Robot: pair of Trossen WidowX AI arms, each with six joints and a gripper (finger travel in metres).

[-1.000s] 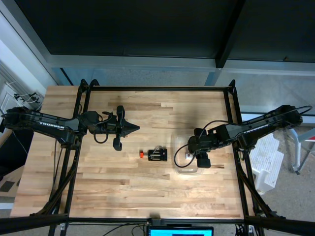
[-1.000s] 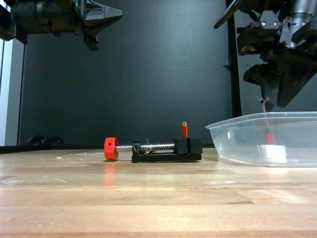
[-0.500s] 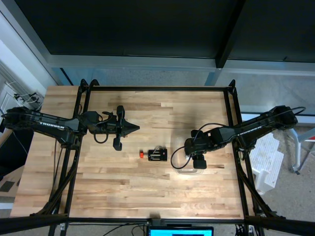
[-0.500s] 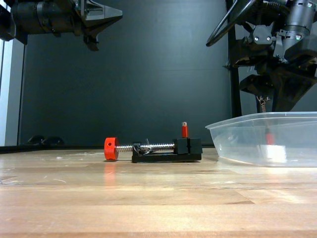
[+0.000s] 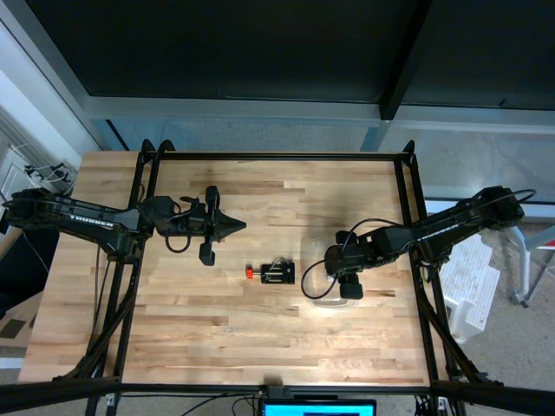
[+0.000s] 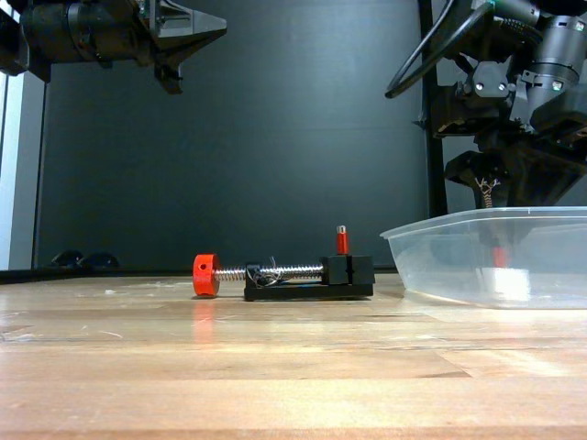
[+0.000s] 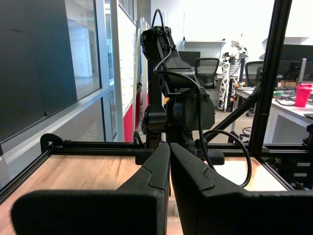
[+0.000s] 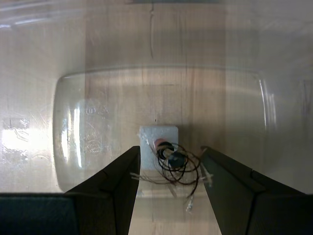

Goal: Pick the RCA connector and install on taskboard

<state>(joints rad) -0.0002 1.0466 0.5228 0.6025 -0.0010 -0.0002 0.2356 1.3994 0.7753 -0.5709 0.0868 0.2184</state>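
Note:
The taskboard (image 5: pixel 277 274) is a small black block with a red knob, a metal spring and a short red upright stub (image 6: pixel 341 240), lying at the table's middle. The RCA connector (image 8: pixel 161 144) has a red tip and a coil of thin wire, and rests on a white foam block (image 8: pixel 157 136) inside the clear tray (image 5: pixel 333 302). My right gripper (image 8: pixel 169 149) hangs open just above the tray (image 6: pixel 431 266), one finger on each side of the connector and apart from it. My left gripper (image 5: pixel 238 225) is shut and empty, held high over the table's left.
The black frame rails (image 5: pixel 277 157) run round the table's edges. Bare wood lies between the taskboard (image 6: pixel 307 280) and the tray's left wall. The right arm's cable (image 6: pixel 431 55) loops above the tray.
My right gripper has shifted a little to the left and settled lower over the tray. The left arm, taskboard and connector have not moved.

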